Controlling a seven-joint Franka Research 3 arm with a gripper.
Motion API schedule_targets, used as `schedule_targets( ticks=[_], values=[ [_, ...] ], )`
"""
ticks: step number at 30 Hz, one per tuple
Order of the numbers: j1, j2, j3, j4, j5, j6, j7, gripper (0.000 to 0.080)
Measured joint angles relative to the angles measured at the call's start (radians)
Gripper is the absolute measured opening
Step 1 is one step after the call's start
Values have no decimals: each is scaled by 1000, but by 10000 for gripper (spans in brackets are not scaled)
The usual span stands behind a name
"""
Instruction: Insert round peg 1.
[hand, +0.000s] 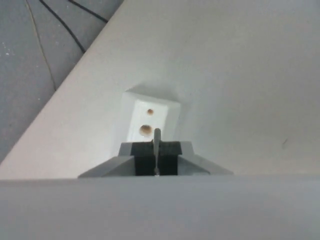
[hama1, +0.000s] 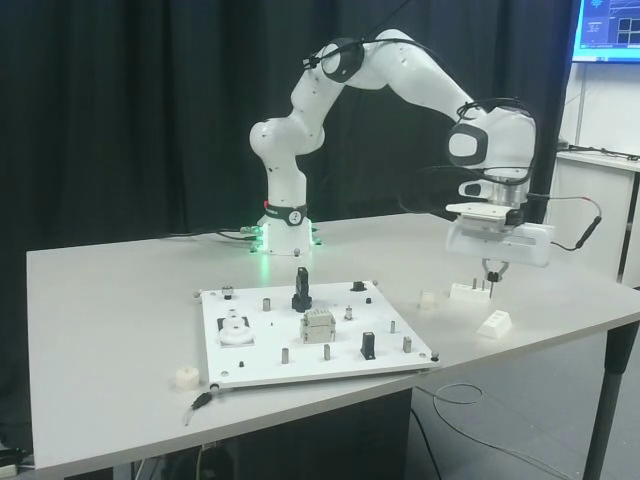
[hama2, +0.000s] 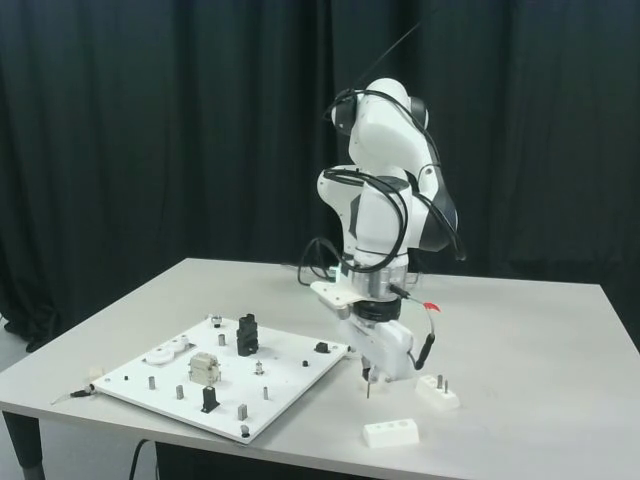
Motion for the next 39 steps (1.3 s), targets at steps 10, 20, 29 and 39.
schedule_targets(
  ticks=[10, 20, 29, 39],
  values=[
    [-2, -14, -22, -4, -45, -70, -106, 15],
    [-22, -77, -23, -83, -115, -94, -245, 15],
    [-58, -157, -20, -210, -153, -52, -438, 15],
    [-111, -239, -19, -379, -153, 116, -614, 15]
  ],
)
